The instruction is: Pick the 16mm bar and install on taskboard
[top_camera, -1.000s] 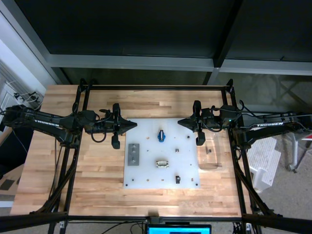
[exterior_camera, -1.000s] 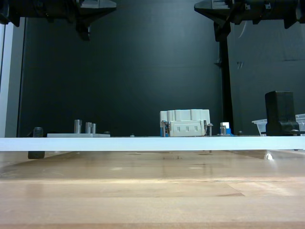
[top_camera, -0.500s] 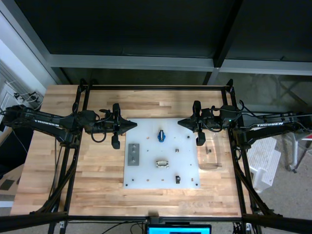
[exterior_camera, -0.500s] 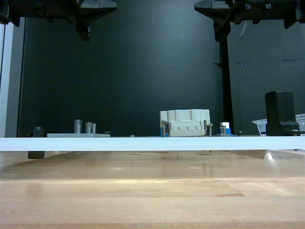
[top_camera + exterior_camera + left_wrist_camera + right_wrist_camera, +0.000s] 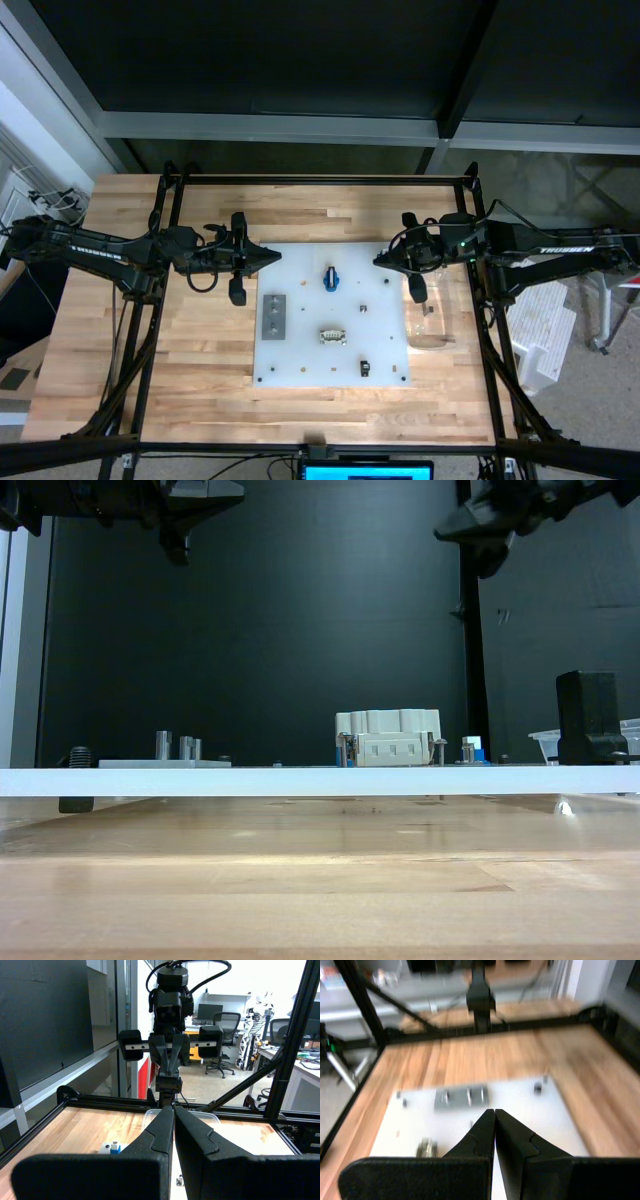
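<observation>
**A:** Where's the left gripper [image 5: 277, 258]?

**B:** High over the far-left corner of the task board [image 5: 385, 340], level, pointing inward. The low view puts it well above the board [image 5: 241, 493].

**A:** Fingers?

**B:** Pressed together tip to tip in the left wrist view [image 5: 174, 1108]. Nothing between them.

**A:** And the right gripper [image 5: 378, 261]?

**B:** High over the board's far-right part, near the edge. Its nose tilts down toward the board in the low view [image 5: 438, 532]. In its wrist view [image 5: 494, 1111] the fingers meet with no gap, and it's empty too.

**A:** Where's the 16mm bar?

**B:** It's in neither gripper. Beyond that I can't pin it down. A small dark piece [image 5: 428, 310] lies in the clear tray [image 5: 440, 343], which sits on the table [image 5: 200, 350] against the board's right edge. It's too small to identify.

**A:** What's on the board?

**B:** There's a grey plate [image 5: 273, 315] on the left with short upright pegs [image 5: 165, 745]. A blue part [image 5: 331, 277] sits toward the far side and a beige connector [image 5: 333, 337] mid-board. There's also a black block [image 5: 366, 368] near the front edge.

**A:** How far are the grippers from all that?

**B:** Both hang well apart from every part and touch nothing. The right wrist view looks down on the grey plate [image 5: 461, 1098], but it's blurred.
</observation>
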{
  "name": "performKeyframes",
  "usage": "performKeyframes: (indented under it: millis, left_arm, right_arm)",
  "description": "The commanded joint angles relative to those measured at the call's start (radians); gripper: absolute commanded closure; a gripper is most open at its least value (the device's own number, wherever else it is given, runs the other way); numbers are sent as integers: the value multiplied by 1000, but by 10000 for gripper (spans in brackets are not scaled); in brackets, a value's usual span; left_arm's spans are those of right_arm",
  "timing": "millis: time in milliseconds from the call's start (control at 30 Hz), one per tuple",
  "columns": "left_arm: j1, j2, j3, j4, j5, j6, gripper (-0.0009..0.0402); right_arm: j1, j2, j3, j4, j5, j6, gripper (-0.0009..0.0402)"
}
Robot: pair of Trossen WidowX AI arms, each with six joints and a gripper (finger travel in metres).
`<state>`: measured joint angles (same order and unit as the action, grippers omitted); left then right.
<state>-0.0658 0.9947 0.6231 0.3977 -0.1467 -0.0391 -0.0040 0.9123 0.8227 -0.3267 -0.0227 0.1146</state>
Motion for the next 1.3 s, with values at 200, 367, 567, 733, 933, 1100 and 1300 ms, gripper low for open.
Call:
performKeyframes:
  millis: [200,367,567,733,933,1100,1300]
  left_arm:
    - [0,0,0,0,0,0,393]
    - [0,0,0,0,0,0,393]
    - [0,0,0,0,0,0,393]
    - [0,0,0,0,0,0,393]
    - [0,0,0,0,0,0,393]
    - [0,0,0,0,0,0,392]
    - [0,0,0,0,0,0,393]
  right_arm:
    - [31,0,68,-294,5,31,393]
    - [51,0,72,-416,4,53,393]
    - [91,0,72,-550,4,93,393]
    - [134,0,85,-647,8,117,393]
    - [201,5,120,-792,82,141,393]
    - [267,26,136,-866,83,170,393]
    - [340,45,135,-890,84,200,390]
